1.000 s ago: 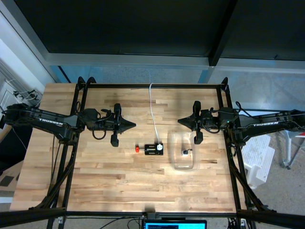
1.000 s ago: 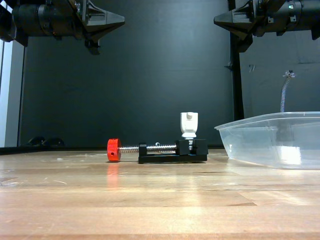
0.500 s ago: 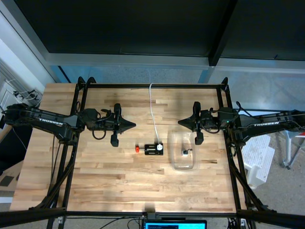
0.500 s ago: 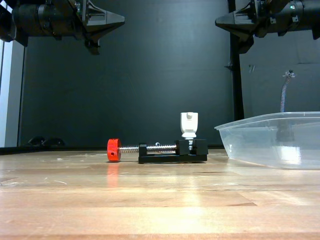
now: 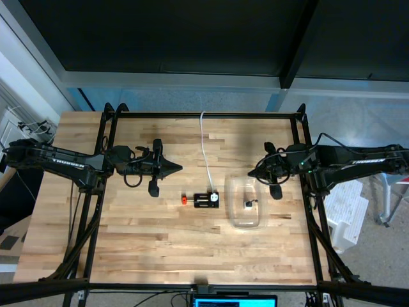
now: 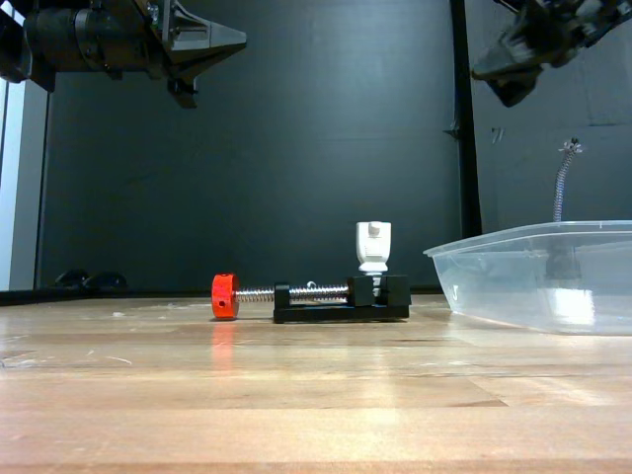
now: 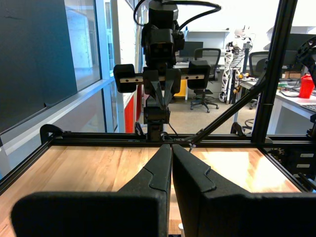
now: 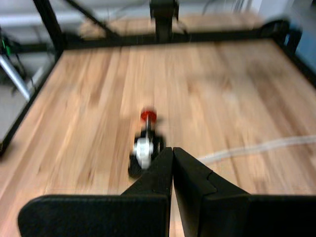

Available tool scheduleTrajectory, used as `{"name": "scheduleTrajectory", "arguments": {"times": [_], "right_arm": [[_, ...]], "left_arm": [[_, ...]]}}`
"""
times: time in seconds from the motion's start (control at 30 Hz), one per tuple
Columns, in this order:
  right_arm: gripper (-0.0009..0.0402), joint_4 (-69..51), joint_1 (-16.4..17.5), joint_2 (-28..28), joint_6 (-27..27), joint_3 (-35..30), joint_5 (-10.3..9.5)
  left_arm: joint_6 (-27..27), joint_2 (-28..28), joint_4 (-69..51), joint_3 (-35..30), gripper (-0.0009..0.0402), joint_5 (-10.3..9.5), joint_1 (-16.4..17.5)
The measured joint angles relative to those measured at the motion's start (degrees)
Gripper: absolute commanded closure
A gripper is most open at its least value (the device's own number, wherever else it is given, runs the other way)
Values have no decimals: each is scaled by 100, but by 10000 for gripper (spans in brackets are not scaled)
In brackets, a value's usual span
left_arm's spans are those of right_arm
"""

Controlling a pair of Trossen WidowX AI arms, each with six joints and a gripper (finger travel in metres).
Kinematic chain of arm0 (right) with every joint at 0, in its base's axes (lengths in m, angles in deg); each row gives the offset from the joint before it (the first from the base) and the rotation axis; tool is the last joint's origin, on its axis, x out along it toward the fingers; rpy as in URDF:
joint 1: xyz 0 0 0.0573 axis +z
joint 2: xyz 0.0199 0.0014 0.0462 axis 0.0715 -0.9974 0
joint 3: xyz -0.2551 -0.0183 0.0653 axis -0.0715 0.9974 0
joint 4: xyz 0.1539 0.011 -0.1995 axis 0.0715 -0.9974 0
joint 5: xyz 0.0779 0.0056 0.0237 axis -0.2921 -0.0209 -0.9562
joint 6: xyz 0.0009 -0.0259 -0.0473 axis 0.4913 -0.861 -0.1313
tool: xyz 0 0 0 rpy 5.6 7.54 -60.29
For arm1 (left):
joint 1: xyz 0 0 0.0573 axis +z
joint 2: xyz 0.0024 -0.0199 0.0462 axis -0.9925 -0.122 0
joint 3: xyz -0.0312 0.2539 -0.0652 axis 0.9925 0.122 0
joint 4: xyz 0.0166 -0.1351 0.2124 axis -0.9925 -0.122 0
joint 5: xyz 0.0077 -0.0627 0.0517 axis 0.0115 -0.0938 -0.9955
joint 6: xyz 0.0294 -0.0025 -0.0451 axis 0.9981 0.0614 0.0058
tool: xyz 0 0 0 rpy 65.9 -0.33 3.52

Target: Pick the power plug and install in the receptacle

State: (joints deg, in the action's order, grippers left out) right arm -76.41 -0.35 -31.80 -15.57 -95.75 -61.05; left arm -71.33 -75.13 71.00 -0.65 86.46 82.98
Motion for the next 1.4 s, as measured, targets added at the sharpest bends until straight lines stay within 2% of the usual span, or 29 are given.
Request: {"name": "scheduleTrajectory", "arguments": {"times": [0.23,0.47,0.53,0.7,0.87,1.0,1.13,1.27,1.4], "right_arm": [[393,-1652,138,-35,57,-487,90],[373,-2581,398,-164,435,-516,116],[359,-2612,507,-282,540,-509,225],[315,-2614,909,-717,649,-487,710],[268,-2579,1182,-1130,922,-479,745],[231,-2396,1449,-1303,1191,-387,1003],[198,-2118,1694,-1425,1314,-262,1014],[175,-1902,1851,-1646,1373,-221,1034],[166,-1547,1954,-1878,1377,-142,1163]], "left_arm": [[0,0,0,-2,393,-2,0],[0,0,0,-2,393,0,0],[0,0,0,-2,393,0,0],[0,0,-2,0,393,0,0],[0,0,0,-2,393,-2,0],[-2,0,0,-2,393,0,0],[0,0,-2,-2,393,-2,0],[0,0,-2,-2,393,0,0],[0,0,0,-2,393,-2,0]]}}
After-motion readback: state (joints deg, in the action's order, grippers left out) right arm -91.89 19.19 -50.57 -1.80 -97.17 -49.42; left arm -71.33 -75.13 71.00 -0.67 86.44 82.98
